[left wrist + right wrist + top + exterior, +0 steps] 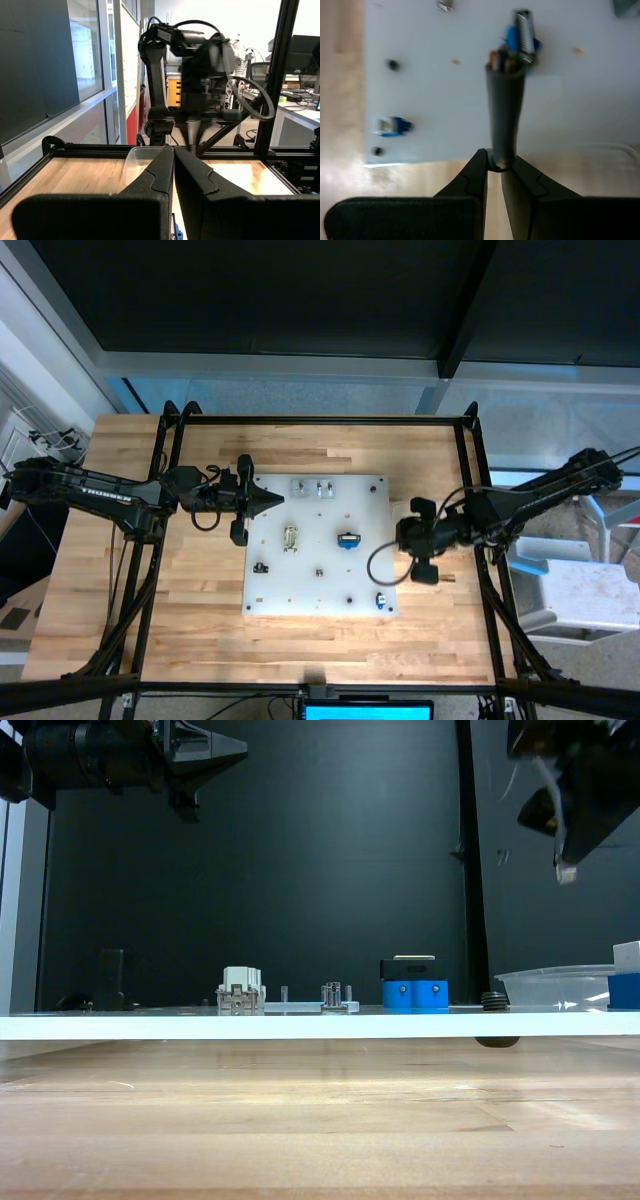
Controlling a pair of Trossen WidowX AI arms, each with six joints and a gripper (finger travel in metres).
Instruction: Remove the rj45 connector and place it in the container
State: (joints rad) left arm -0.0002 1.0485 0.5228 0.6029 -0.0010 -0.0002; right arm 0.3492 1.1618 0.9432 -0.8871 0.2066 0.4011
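Note:
My right gripper (495, 162) is shut on the rj45 connector (505, 100), a short grey stub with coloured wires at its far tip. It hangs in the air over the right side of the white board (445, 90), well above it in the low view, where the connector (564, 870) pokes out below the right gripper (556, 838). The container (555, 985), a shallow clear tray, sits on the table at the board's right. My left gripper (272, 500) is shut on nothing and hovers high over the board's left edge, pointing toward the container (137, 162).
On the board (320, 585) stand a beige oblong socket (291, 538), a larger blue connector with black ends (348, 540), a small blue piece (381, 600) near the front right corner and small metal parts (311, 487) at the back. A black frame (320, 420) surrounds the table.

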